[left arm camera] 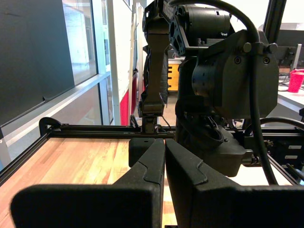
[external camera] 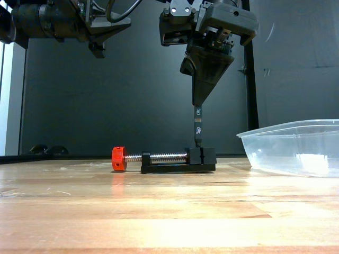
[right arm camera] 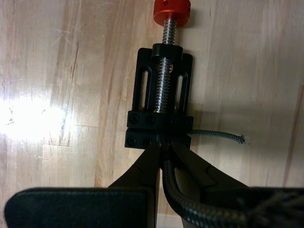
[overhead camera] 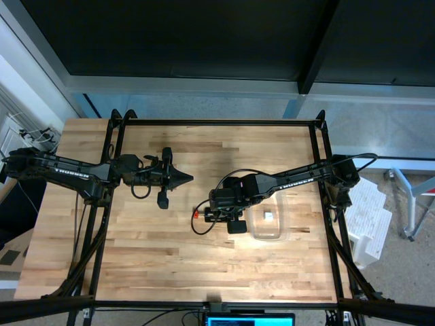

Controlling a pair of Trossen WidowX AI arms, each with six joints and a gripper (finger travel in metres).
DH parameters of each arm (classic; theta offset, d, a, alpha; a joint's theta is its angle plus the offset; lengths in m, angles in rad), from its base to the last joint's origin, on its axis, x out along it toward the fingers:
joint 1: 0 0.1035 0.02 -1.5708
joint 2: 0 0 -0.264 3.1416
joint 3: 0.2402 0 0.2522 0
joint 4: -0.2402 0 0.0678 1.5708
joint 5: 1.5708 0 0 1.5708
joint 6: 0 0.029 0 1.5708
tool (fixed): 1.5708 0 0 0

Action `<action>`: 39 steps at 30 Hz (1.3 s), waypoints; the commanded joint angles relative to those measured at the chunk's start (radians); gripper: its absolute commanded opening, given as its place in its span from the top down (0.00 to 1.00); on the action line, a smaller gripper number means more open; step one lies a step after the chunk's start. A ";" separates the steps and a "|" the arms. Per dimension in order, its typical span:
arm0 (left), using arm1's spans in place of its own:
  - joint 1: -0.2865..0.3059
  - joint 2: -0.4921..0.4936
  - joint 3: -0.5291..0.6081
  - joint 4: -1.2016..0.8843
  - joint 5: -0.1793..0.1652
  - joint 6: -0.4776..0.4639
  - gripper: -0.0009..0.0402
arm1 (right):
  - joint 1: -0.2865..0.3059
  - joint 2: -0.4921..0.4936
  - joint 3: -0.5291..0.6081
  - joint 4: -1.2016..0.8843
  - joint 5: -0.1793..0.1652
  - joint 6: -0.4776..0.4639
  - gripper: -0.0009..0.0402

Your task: Pick the USB-C connector and install on taskboard

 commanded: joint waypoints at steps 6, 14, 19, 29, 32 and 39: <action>0.000 0.000 0.000 0.000 0.000 0.000 0.98 | 0.000 0.000 -0.015 0.017 0.000 0.001 0.98; 0.000 0.000 0.000 0.000 0.000 0.000 0.98 | 0.000 0.000 -0.068 0.070 0.001 0.004 0.98; 0.000 0.000 0.000 0.000 0.000 0.000 0.98 | -0.002 0.000 -0.087 0.081 0.002 0.003 0.98; 0.000 0.000 0.000 0.000 0.000 0.000 0.98 | -0.002 -0.010 -0.078 0.065 0.000 0.013 0.95; 0.000 0.000 0.000 0.000 0.000 0.000 0.98 | -0.002 -0.018 -0.078 0.066 0.000 0.013 0.88; 0.000 0.000 0.000 0.000 0.000 0.000 0.98 | 0.001 -0.035 -0.078 0.073 0.001 0.030 0.63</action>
